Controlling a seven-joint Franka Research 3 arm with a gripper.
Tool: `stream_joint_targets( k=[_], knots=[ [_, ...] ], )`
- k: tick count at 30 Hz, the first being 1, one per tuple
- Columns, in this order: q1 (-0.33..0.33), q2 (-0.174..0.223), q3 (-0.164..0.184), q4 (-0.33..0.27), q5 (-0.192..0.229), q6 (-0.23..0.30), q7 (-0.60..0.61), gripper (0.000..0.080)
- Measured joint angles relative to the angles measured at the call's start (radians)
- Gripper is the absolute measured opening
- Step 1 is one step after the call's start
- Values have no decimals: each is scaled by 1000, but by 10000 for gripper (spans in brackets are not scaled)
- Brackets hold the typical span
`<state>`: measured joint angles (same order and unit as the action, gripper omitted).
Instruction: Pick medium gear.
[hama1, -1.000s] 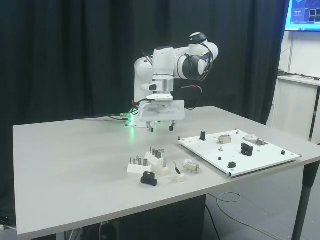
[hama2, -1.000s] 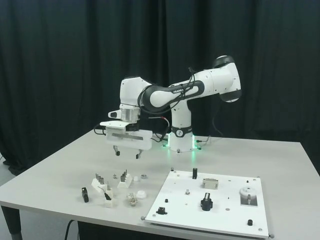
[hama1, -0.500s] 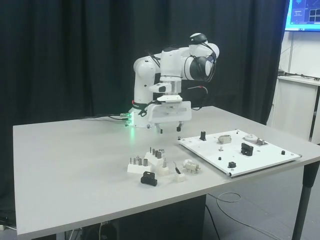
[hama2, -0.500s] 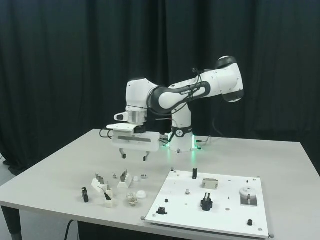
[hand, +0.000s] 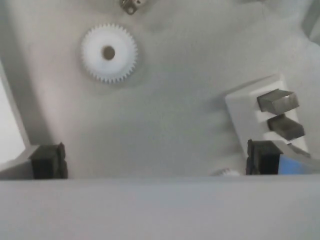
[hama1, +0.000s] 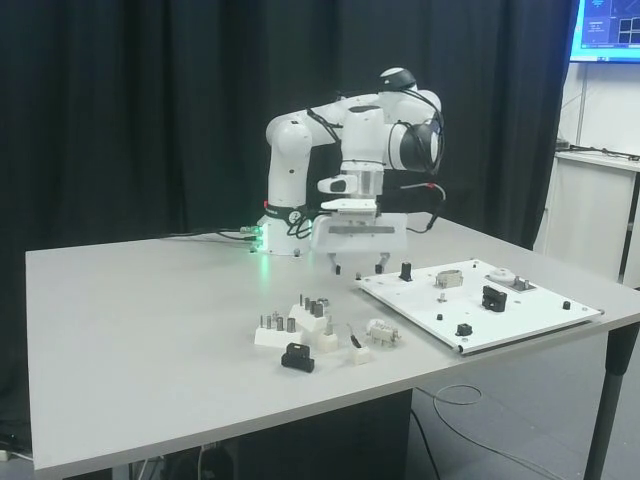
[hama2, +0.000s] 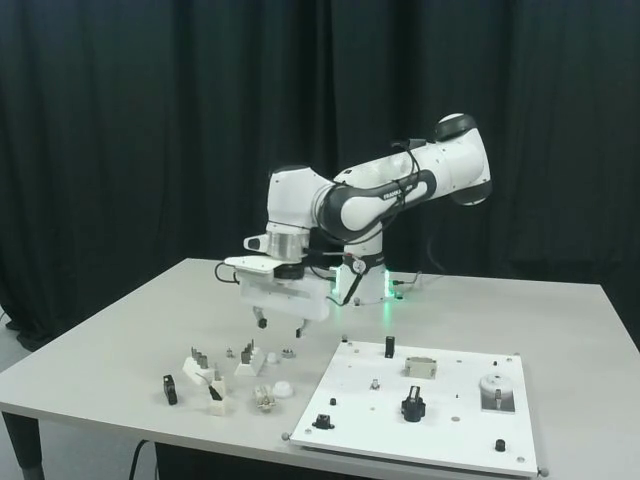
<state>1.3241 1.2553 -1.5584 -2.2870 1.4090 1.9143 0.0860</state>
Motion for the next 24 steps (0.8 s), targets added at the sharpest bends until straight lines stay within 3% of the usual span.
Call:
stream_joint_targets(
  k=[11,24],
  knots=[
    [0,0,41,19,0,56,239,800],
    [3,-1,53,57,5,43,371,800]
  ],
)
